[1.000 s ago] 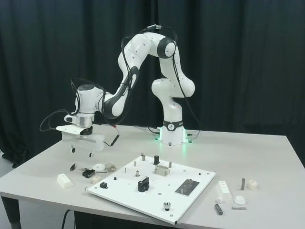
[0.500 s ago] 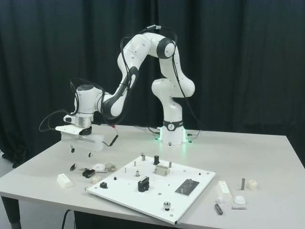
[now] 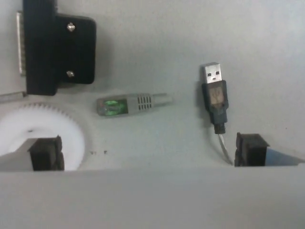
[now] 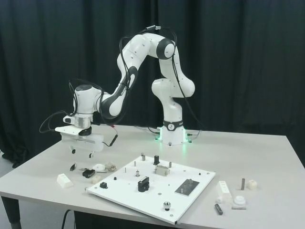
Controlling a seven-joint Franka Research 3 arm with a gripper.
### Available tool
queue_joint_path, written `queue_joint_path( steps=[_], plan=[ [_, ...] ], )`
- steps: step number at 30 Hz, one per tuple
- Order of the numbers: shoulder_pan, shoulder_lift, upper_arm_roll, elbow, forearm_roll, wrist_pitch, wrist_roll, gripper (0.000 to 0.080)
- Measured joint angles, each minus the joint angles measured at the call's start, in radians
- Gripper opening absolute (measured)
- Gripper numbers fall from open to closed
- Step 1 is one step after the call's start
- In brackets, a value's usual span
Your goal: Remove square peg 3.
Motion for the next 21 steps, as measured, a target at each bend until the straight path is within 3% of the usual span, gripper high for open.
queue_joint_path(
  steps=[12,21],
  plan=[
    [0.000,0.000,0.002,0.041,0.009,-0.083,-0.066,0.0800],
    [-0.001,0.002,0.002,0.047,0.030,-0.109,-0.101,0.0800]
  ],
)
